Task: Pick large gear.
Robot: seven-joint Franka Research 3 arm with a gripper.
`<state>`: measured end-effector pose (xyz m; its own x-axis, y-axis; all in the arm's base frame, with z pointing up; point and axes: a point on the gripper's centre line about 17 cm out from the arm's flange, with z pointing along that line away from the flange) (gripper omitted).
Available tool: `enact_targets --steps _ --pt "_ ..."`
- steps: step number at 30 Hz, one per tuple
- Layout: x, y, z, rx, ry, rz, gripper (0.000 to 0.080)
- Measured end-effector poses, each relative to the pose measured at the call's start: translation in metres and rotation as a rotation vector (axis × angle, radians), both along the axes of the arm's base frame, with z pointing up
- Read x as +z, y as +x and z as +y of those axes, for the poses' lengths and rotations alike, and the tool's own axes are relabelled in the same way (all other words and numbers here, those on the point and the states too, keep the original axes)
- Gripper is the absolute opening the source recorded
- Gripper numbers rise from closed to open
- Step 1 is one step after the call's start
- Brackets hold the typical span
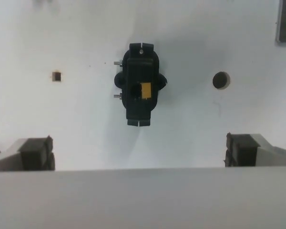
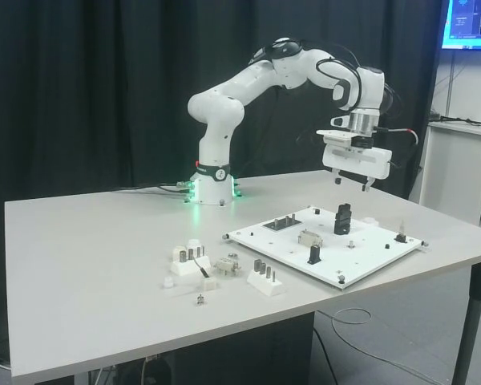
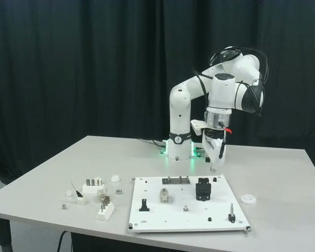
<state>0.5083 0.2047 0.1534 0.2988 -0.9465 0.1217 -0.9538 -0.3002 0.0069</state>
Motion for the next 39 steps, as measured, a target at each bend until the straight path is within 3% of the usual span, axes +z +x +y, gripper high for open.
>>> enact_targets --steps 8,20,30,39 --pt "0.002 -0.002 0.01 0.015 0.006 0.002 0.08" --pt "-0.002 -0.021 0.054 0.026 0.048 0.033 0.08" --pt "-0.02 -0.042 0.093 0.037 0.063 0.05 0.08" --pt "-0.046 -0.047 0.121 0.027 0.056 0.012 0.08"
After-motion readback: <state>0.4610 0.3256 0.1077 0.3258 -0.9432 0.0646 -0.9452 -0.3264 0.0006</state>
